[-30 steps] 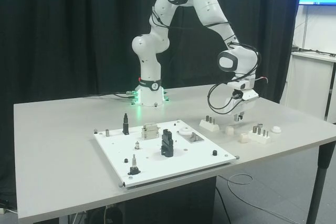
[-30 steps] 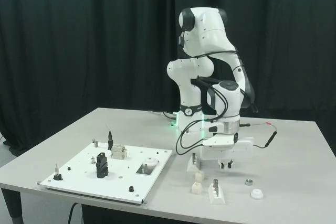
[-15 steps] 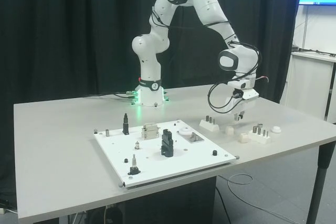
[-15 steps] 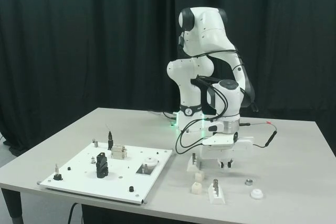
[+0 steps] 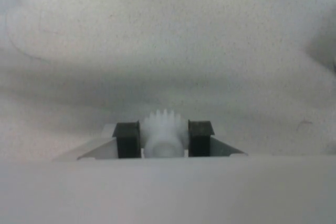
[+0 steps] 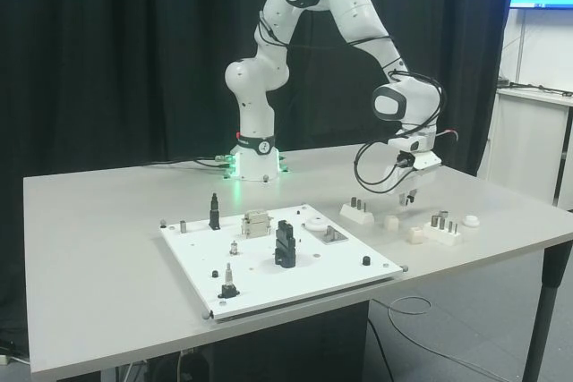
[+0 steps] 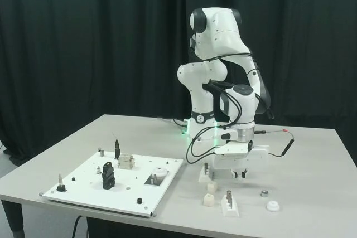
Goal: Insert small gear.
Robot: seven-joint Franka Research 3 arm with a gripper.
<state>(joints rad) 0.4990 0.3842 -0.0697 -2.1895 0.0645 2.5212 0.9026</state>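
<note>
- The gripper (image 5: 164, 139) is holding the small gear (image 5: 164, 129); its two black fingertips (image 5: 126, 139) are pressing on opposite sides of the white toothed wheel, which is sitting squarely between them, as the wrist view shows
- The arm (image 6: 358, 24) is reaching out over the grey table (image 6: 107, 221), and the gripper (image 7: 240, 174) is hanging above the bare tabletop, apart from it; the gear is therefore riding in the air, not resting on anything
- Just beside and below the gripper, small white part holders (image 6: 445, 232) with grey pegs are standing on the table; a separate white block (image 7: 208, 199) is lying near them
- The white assembly board (image 6: 295, 279) is lying well apart from the gripper, on the side away from the holders, carrying a black fixture (image 6: 285, 245), a white round part (image 6: 314, 224) and several upright posts
- The gear's axis is hard to judge from the wrist view; the pictures are not showing which peg is meant to receive it
- My judgement: the coming move is turning on carrying the gear sideways toward the board, then lining its bore over an upright shaft before lowering
</note>
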